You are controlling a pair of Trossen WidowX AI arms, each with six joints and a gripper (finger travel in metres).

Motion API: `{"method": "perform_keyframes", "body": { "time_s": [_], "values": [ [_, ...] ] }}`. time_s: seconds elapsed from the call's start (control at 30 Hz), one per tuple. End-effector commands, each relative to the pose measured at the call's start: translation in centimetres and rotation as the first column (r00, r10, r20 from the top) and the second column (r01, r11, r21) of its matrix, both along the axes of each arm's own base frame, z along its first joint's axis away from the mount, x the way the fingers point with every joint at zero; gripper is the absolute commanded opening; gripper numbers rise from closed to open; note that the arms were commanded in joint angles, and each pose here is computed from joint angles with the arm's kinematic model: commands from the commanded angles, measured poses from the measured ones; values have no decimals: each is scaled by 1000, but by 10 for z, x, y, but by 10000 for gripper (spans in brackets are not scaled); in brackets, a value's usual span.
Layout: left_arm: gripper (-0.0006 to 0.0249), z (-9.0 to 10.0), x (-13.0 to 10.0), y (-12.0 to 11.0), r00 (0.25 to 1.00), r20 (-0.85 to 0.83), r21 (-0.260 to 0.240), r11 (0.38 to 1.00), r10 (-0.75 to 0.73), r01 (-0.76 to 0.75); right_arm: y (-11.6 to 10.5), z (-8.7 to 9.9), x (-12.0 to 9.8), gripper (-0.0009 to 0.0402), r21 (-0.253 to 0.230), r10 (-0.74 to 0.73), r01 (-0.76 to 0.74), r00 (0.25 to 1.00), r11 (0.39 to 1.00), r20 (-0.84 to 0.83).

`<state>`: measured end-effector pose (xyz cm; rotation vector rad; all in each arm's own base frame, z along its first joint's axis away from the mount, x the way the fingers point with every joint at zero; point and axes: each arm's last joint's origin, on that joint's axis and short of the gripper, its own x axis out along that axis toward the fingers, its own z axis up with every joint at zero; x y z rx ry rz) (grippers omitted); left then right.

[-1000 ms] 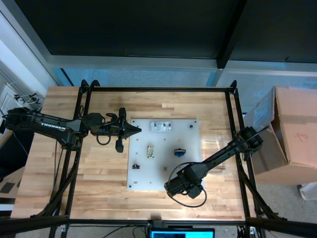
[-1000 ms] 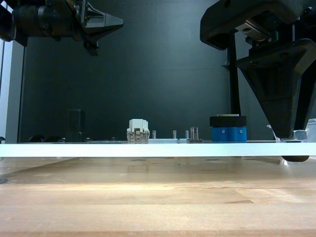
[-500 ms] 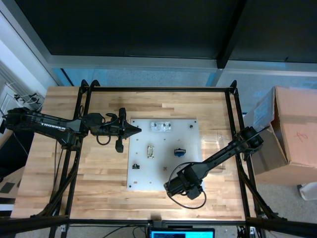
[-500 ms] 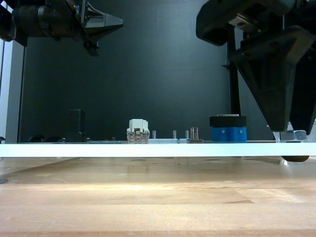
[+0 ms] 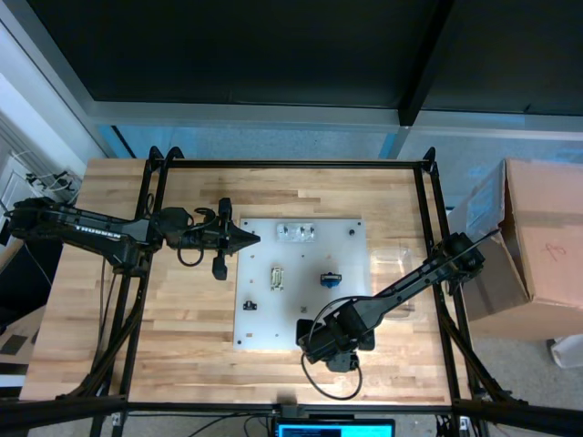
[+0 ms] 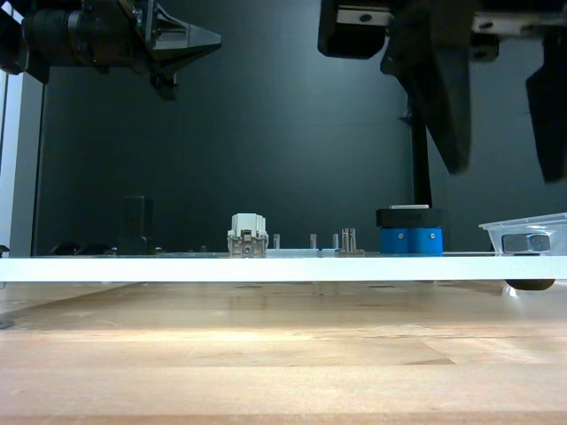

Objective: Unfasten the M12 nut and place it in the container

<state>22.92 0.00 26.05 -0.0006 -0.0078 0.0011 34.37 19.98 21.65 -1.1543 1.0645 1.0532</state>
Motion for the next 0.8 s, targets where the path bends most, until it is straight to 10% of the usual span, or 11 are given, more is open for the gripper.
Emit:
{"method": "perform_keyframes", "body": {
  "time_s": [0.03,0.27,0.53,0.8],
  "values": [
    [0,0,0,0,1000,0,0,1000,0,0,3,5,1,202,57,-75,75,997,996,-7],
    [0,0,0,0,1000,0,0,1000,0,0,8,11,-3,200,261,-301,359,924,896,-237],
    [0,0,0,0,1000,0,0,1000,0,0,8,11,-4,201,194,-638,729,673,656,-373],
    [0,0,0,0,1000,0,0,1000,0,0,4,11,-2,201,203,-603,686,718,699,-348]
  ]
}}
